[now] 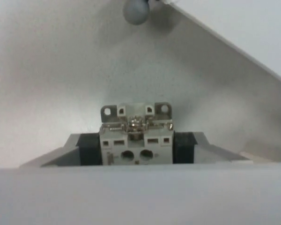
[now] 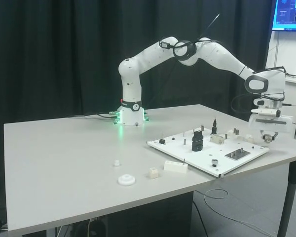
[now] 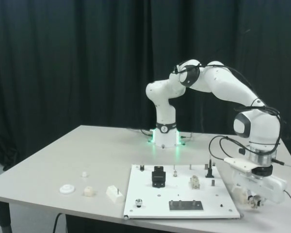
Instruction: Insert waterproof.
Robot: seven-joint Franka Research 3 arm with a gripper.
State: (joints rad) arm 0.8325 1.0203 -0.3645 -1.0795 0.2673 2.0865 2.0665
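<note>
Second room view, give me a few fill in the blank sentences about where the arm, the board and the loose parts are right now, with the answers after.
1. The claw hangs beside the white board, past the edge farthest from the loose ____ parts.
2. The arm's base glows ____.
3. The loose white parts, such as the round disc, lie on the ____, off the board.
4. The claw is shut on a small grey ____.

Missing words: white; green; table; connector

one white board [image 3: 182, 206]; four loose white parts [image 3: 68, 189]
</note>
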